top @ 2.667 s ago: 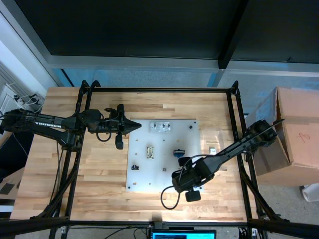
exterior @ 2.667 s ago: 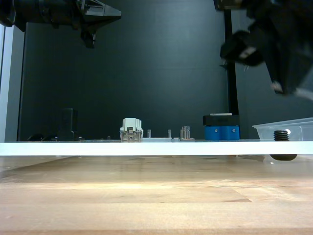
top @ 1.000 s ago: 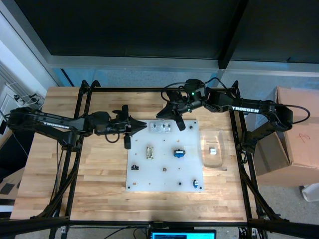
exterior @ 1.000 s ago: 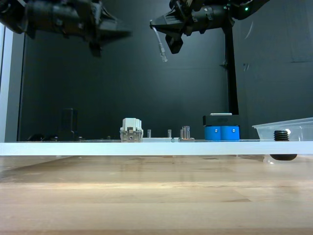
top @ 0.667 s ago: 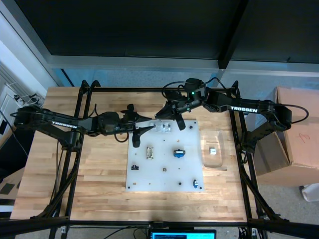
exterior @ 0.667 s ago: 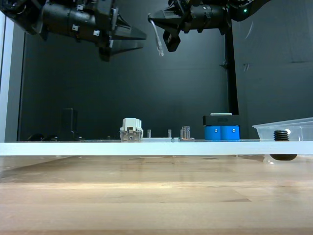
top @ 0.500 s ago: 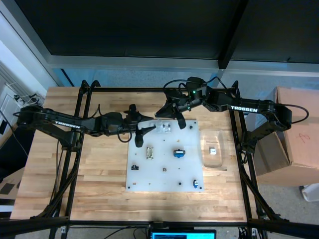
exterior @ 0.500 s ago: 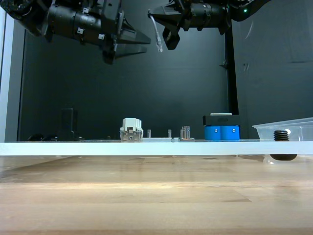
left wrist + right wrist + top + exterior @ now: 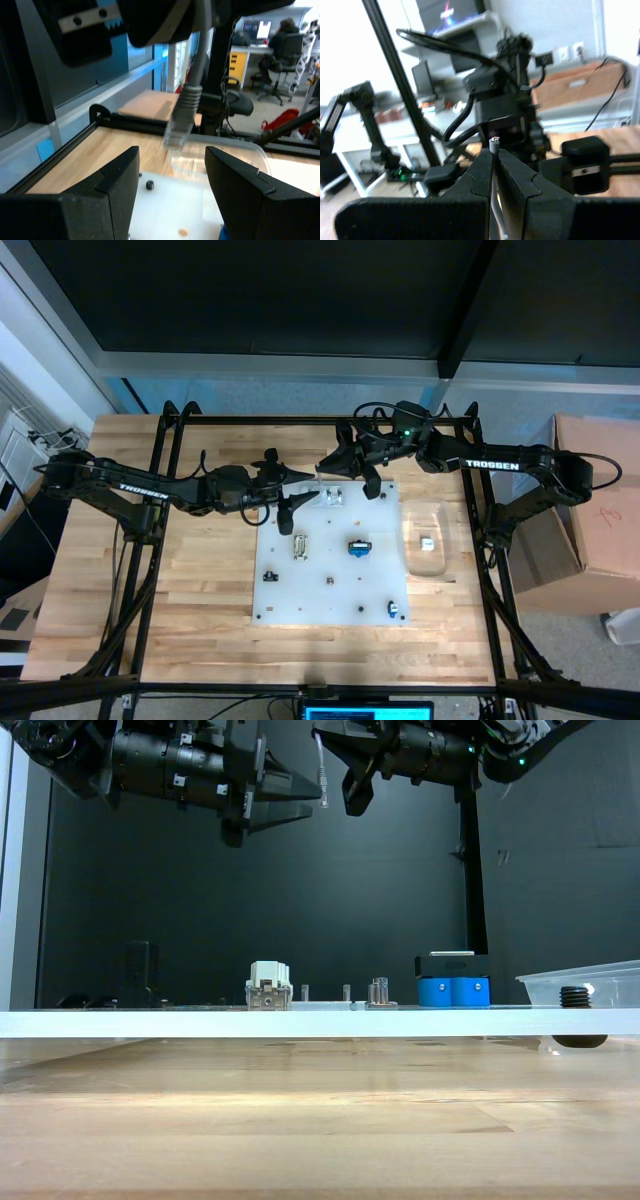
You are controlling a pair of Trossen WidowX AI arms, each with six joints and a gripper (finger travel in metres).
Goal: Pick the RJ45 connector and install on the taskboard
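The right hand [image 9: 322, 464] is raised over the far edge of the taskboard [image 9: 330, 595], its fingers [image 9: 481, 169] closed on the grey cable [image 9: 194, 65] directly behind the RJ45 connector [image 9: 176, 129], which hangs plug-down in the air, well clear of the board. The left hand [image 9: 311, 485] is raised at a similar height over the far left part of the board, fingers [image 9: 107, 192] spread open and holding nothing; the connector hangs just ahead of the fingertips, in line with the gap between them. The taskboard lies flat on the counter [image 9: 190, 590]

Left gripper [image 9: 308, 486] near right gripper [image 9: 324, 464], above taskboard [image 9: 300, 592]
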